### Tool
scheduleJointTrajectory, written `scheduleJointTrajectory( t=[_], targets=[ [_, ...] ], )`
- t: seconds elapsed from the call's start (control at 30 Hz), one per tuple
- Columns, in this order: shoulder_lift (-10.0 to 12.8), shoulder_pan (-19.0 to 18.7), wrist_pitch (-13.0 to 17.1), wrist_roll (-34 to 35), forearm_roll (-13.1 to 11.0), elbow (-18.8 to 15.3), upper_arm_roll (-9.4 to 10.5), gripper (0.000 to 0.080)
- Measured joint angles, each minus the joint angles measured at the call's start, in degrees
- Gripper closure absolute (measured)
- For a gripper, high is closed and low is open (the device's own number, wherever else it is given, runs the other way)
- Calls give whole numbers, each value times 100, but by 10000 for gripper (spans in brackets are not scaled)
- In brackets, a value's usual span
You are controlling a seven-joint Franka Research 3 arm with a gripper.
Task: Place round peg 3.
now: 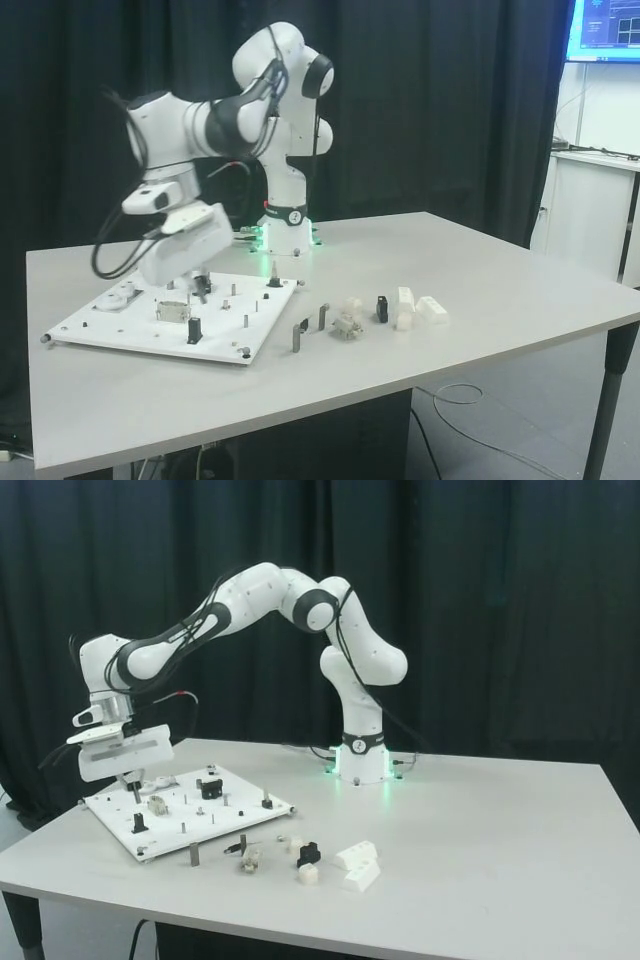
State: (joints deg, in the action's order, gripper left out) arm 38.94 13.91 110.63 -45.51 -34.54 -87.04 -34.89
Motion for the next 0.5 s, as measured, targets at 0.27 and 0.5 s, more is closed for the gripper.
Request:
scheduleJointTrajectory(
  t=[0.27, 0.5],
  targets=[
    [-152, -535, -121, 620, 2, -24, -7, 692],
    [-221, -1003, -186, 1184, 37, -43, -40, 692]
  ],
)
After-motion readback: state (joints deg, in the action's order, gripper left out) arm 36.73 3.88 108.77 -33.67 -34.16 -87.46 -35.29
